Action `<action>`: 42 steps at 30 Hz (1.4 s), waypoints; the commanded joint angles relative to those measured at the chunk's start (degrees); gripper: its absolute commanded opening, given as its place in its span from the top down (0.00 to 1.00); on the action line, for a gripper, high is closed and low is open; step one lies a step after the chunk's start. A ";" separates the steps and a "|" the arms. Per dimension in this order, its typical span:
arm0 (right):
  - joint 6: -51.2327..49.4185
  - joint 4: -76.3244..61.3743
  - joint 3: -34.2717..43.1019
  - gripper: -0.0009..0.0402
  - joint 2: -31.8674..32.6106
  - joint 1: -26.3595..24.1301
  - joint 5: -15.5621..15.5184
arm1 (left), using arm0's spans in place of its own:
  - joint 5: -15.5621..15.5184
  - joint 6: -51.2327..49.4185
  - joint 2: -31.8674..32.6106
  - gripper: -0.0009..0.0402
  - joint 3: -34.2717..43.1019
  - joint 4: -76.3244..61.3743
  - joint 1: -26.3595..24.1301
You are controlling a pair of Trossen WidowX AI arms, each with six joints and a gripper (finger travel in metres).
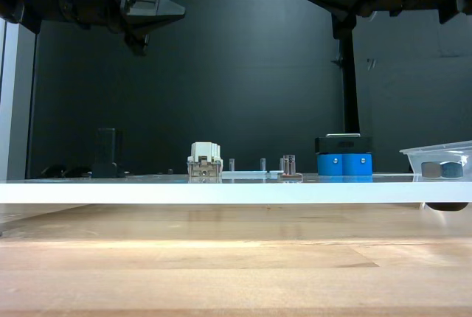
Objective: Pick the M12 nut and place it on its threads and fasten
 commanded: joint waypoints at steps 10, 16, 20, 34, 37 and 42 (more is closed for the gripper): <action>0.04 1.03 -1.70 0.98 0.04 0.02 0.02 | 0.02 0.02 0.02 0.98 0.02 0.02 0.00; 0.07 1.03 -1.70 0.98 0.09 0.02 0.00 | 0.04 0.02 0.02 0.98 0.04 2.29 0.02; 0.07 1.03 -1.70 0.98 0.09 0.04 -0.02 | 0.02 0.02 0.02 0.98 0.04 6.49 0.00; 0.07 1.01 -1.70 0.98 0.07 0.04 0.00 | 0.02 0.02 0.02 0.98 0.04 6.25 0.02; 0.04 1.03 -1.66 0.98 0.07 0.04 0.02 | 0.02 0.02 0.02 0.98 0.04 6.21 0.00; 0.04 0.96 -1.60 0.98 0.07 0.02 0.02 | 0.02 0.02 0.02 0.98 0.04 6.03 0.02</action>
